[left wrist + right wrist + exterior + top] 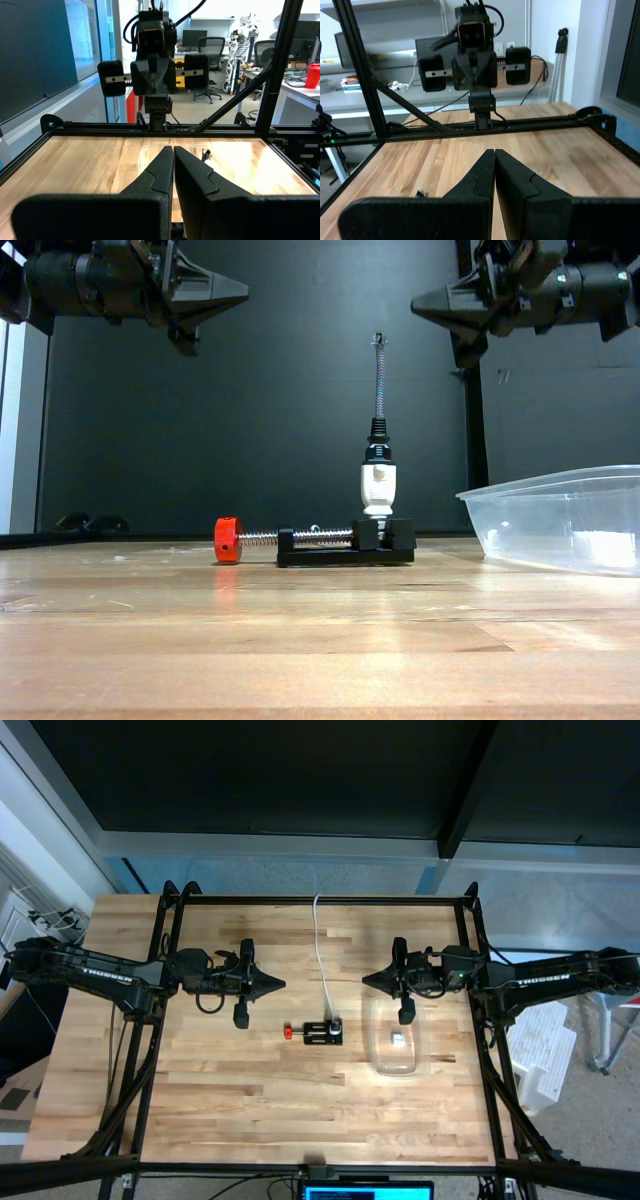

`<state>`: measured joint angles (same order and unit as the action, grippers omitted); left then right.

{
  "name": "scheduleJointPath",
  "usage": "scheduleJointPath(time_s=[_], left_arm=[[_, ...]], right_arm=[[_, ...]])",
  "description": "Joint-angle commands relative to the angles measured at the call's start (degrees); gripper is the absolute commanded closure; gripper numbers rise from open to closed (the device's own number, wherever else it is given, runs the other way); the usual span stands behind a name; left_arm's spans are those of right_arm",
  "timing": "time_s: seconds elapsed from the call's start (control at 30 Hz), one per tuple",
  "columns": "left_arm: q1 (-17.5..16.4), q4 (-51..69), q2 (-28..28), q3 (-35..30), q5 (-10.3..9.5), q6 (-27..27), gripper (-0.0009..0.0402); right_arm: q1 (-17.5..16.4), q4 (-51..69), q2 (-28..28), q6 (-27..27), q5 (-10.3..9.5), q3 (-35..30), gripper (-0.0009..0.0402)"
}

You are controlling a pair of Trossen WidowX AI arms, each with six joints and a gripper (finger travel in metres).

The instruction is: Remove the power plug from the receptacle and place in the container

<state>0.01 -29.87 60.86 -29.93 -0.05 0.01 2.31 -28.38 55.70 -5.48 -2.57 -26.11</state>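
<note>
From above I could barely make out the power plug [337, 1022], a dark speck at the right end of the black clamp [322, 1033] near the middle of the table [200, 1100]. The low view showed it better. It was a small black body standing upright, seated in the top of the white receptacle [378, 486], with a thin tail rising straight above it. The clamp's red-orange knob [228, 539] stuck out to the left. At lower right the clear container [560, 520] ran off the frame edge, and a white shape inside it was too blurred to identify. From overhead the tray lay just right of the clamp, apart from it. Farther back and high above the wood, the left gripper [272, 985] and right gripper [368, 982] hovered tip toward tip, well apart. Each wrist camera showed its fingers [162, 165] pressed together on nothing. The receptacle's white cable [320, 950] ran away to the far edge.
</note>
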Motion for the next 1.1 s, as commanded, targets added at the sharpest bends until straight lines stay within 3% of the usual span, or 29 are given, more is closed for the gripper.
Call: scheduleJointPath(time_s=[0.03,0.27,0.57,1.1], left_arm=[[0.0,0.0,0.0,0.0,0.02,0.0,0.0393],[0.0,0.0,0.0,0.0,0.02,0.0,0.0393],[0.0,0.0,0.0,0.0,0.02,0.0,0.0393],[0.0,0.0,0.0,0.0,0.02,0.0,0.0393]], right_arm=[[-0.1,-0.3,0.0,0.0,0.07,-0.3,0.0393],[-0.1,0.3,0.0,-0.6,0.48,-0.4,0.0393],[-1.6,23.5,3.7,0.2,4.42,-8.4,0.0393],[-7.8,48.3,17.9,0.2,4.55,-23.8,0.0393]])
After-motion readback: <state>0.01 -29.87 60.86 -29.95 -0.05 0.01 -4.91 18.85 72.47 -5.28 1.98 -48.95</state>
